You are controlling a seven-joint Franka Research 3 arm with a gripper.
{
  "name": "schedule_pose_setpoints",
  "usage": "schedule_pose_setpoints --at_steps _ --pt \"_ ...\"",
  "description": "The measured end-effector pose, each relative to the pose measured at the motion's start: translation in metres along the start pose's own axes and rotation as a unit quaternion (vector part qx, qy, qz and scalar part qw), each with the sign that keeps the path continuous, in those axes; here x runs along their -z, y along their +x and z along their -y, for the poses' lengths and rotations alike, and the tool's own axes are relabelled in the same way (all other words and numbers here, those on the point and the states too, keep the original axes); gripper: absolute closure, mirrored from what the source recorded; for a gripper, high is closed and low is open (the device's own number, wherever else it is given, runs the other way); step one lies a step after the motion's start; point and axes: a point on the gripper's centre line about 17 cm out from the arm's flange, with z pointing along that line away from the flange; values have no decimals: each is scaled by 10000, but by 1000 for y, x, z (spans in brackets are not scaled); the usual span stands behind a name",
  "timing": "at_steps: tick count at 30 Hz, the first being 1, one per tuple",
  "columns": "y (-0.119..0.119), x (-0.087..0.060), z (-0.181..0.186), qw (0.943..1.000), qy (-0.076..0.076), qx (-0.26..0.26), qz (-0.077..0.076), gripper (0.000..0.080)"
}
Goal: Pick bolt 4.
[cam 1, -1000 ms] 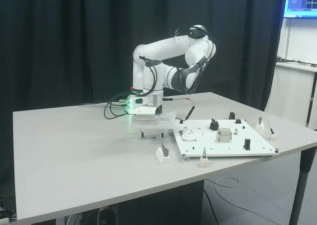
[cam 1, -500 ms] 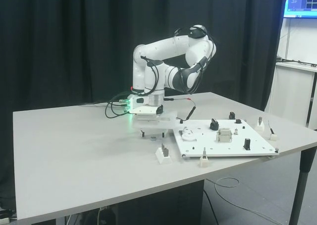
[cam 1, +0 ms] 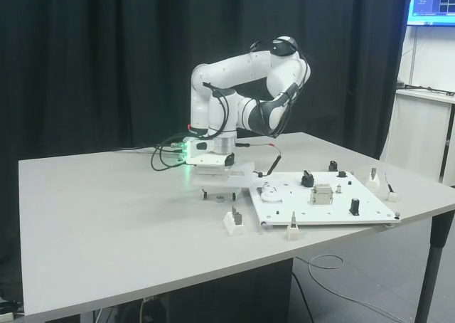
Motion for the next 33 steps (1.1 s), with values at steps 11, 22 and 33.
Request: schedule_pose_setpoints --at_steps 11,22,33 --pt "1 -4 3 10000 50 -28 -36 126" --pt "2 -4 1 10000 52 -47 -41 514" --pt "6 -3 1 9999 63 -77 -114 574"
